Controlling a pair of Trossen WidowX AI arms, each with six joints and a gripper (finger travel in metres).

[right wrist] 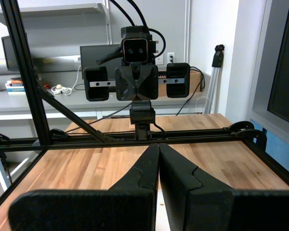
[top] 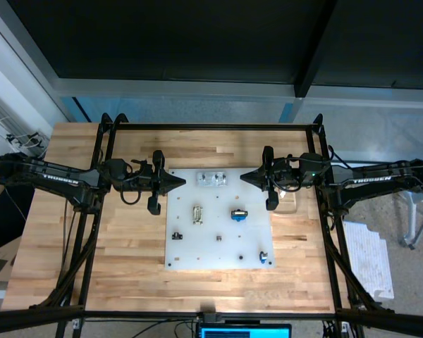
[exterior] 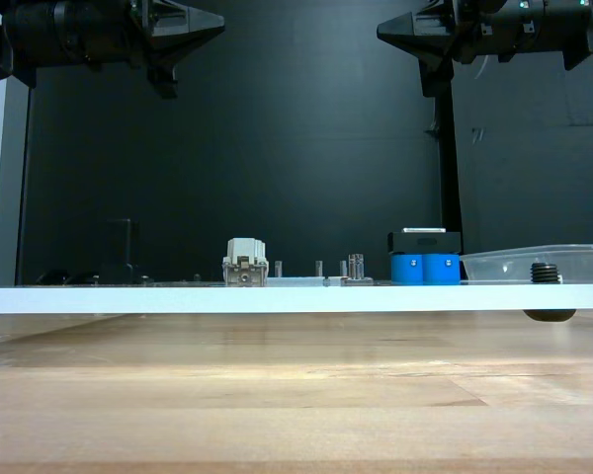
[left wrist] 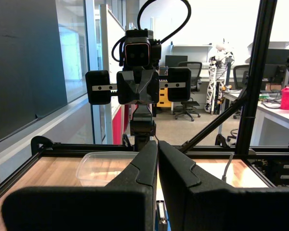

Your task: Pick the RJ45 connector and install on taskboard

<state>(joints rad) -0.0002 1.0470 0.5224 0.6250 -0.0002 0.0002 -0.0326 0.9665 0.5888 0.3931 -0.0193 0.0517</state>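
Observation:
The taskboard [top: 197,246] is a white square panel lying flat at mid-table, with a grey fitting [top: 197,215], a blue block [top: 238,215], another blue piece [top: 265,258] and a clear part [top: 213,179] at its far edge. I cannot tell which item is the RJ45 connector. A small dark ribbed piece [exterior: 544,272] lies in the clear tray [exterior: 519,259]. My left gripper [top: 185,182] hovers high over the board's far left corner, shut and empty. My right gripper [top: 242,178] hangs shut and empty above the far right corner, pointing at the left one.
The clear tray [top: 289,201] sits on the wood just right of the board, under the right arm. A black frame [top: 211,127] rings the table. In the low view, the grey fitting [exterior: 245,264] and the blue block [exterior: 423,265] stand up from the board.

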